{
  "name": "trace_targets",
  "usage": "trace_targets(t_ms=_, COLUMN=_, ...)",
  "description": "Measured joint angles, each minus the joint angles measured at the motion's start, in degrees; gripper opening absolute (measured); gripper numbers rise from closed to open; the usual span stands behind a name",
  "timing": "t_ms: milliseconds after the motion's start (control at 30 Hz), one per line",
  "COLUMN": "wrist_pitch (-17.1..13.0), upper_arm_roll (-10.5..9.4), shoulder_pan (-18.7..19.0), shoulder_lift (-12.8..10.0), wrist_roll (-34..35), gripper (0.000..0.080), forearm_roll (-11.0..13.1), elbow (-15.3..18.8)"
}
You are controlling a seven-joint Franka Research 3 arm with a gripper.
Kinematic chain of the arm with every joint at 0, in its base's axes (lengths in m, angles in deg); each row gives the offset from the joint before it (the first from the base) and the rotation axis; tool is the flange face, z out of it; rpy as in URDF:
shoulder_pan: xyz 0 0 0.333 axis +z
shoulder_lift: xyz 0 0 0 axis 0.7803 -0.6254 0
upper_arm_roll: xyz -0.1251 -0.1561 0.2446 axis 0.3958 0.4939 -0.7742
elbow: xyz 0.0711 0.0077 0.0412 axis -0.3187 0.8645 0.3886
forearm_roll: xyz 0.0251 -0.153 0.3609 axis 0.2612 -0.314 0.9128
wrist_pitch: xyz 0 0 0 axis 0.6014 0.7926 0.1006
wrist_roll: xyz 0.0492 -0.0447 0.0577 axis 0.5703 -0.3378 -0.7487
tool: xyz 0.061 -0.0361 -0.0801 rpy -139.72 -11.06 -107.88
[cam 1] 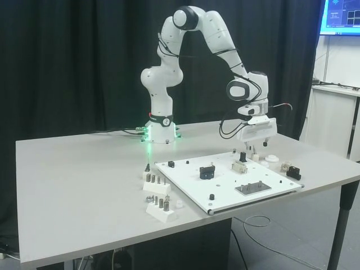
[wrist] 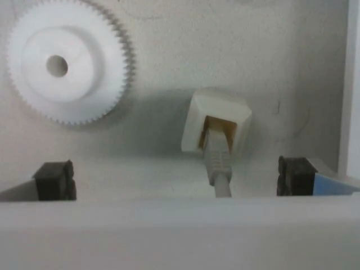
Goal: Pick Ethernet.
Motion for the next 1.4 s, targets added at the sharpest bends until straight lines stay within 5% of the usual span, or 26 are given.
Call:
trace_targets(t_ms=767, wrist_pitch=-3.08, upper_arm_roll=0.08, shoulder_pan=-0.35, shoulder_lift=-2.15, wrist_roll=0.07, gripper=0.0800, forearm_roll=0.00, elbow=-0.01)
trace_targets(t_ms=800, wrist_pitch=-3.16, upper_arm_roll=0.09, shoulder_pan=-0.36, shoulder_lift=-2.22, wrist_roll=0.07, gripper=0.0707, forearm_roll=0.00, elbow=-0.01)
trace_targets(t_ms=967, wrist_pitch=-3.28, upper_arm_roll=0.09, shoulder_pan=-0.59, shoulder_lift=-2.47, wrist_roll=0.08, gripper=0.0707, forearm_roll=0.00, elbow=-0.01)
trace_targets(t_ms=1000, wrist_pitch=-3.28, upper_arm_roll=0.09, shoulder_pan=-0.65, shoulder_lift=-2.50, wrist_roll=0.08, gripper=0.0549, forearm_roll=0.00, elbow=-0.01)
trace_targets(t_ms=1333, wrist_pitch=-3.28, upper_arm_roll=0.10, shoulder_pan=-1.13, shoulder_lift=-2.77, wrist_roll=0.08, gripper=0.0549, forearm_roll=0.00, elbow=-0.01)
trace_targets(t_ms=1367, wrist_pitch=-3.28, upper_arm_roll=0.10, shoulder_pan=-1.17, shoulder_lift=-2.80, wrist_roll=0.08, gripper=0.0144, forearm_roll=0.00, elbow=-0.01)
trace_targets(t_ms=1400, wrist_pitch=-3.28, upper_arm_roll=0.10, shoulder_pan=-1.22, shoulder_lift=-2.82, wrist_roll=0.08, gripper=0.0144, forearm_roll=0.00, elbow=-0.01)
